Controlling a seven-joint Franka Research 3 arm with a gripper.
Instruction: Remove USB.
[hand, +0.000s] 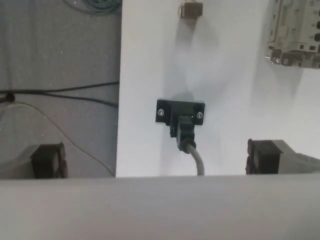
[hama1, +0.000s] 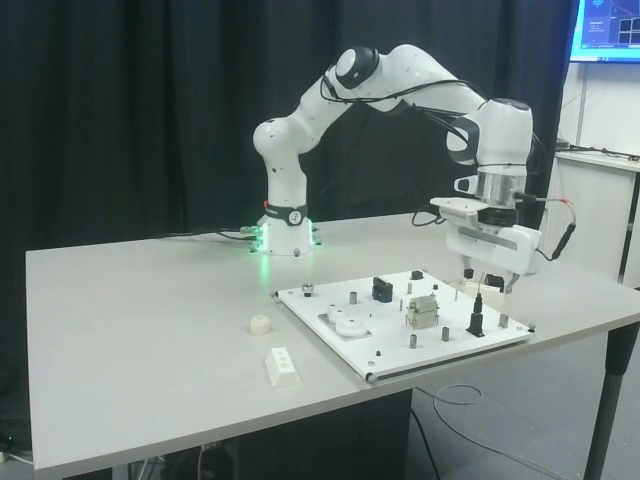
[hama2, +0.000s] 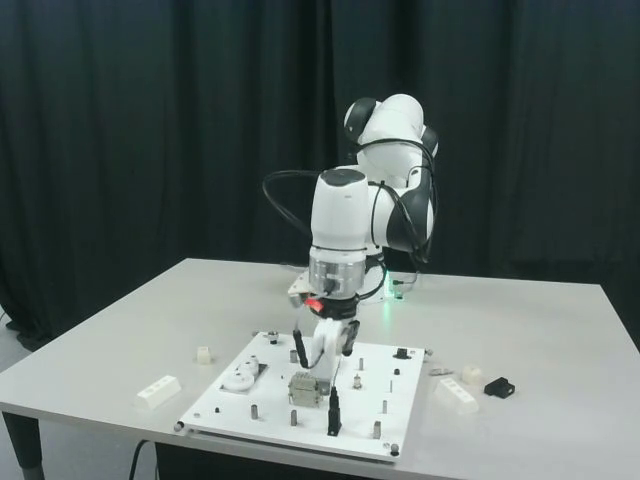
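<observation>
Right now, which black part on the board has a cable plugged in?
The black socket under the gripper, at the board's front edge: its USB plug stands upright, unlike the others.

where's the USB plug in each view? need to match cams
Wrist view: USB plug centre, seated in its black socket mount, grey cable trailing off.
First room view: upright at the white board's near right edge, below the gripper.
Second room view: board's front edge, centre.
Shared landmark: the grey connector block.

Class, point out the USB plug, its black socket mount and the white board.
USB plug (hand: 185, 131), wrist view, black plug body.
Socket mount (hand: 167, 107), wrist view, mount's flat face.
White board (hand: 145, 75), wrist view, bare surface.
</observation>
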